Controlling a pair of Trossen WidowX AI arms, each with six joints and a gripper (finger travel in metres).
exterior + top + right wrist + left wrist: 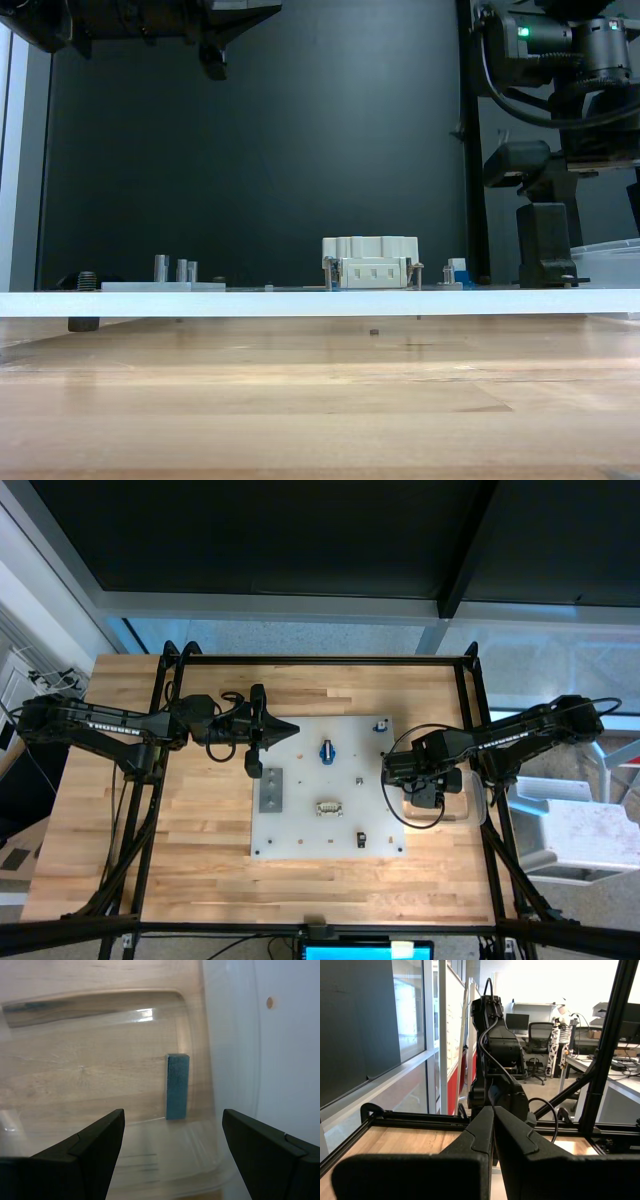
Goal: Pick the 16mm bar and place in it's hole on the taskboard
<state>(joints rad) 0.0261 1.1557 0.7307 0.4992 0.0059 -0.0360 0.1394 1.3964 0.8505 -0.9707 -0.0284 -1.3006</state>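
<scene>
Overhead, the left gripper (pixel 285 728) hangs over the left edge of the white task board (pixel 300 825), which lies on the wooden surface (pixel 180 850). Across the board, the right gripper (pixel 425 798) points down into a clear bin (pixel 472 812) standing just beside the board's right edge. The 16mm bar is hidden under that arm in this view. A grey block (pixel 271 790) and a white connector (pixel 326 807) sit on the board.

From surface level, the left gripper (pixel 213 55) is high above the board (pixel 300 302), while the right gripper (pixel 545 250) reaches down at the board's right end, next to the bin (pixel 610 262). The connector (pixel 370 262) stands mid-board, and short pegs rise from the grey block (pixel 165 286).

Along the left wrist, the left gripper (pixel 493 1112) is clenched, its fingers (pixel 515 1140) pressed together on nothing.

Along the right wrist, the right gripper (pixel 173 1122) is spread wide and empty. The blue-grey 16mm bar (pixel 177 1086) lies free and flat on the bin's floor, close to the bin's wall (pixel 220 1035), clear of the board.
</scene>
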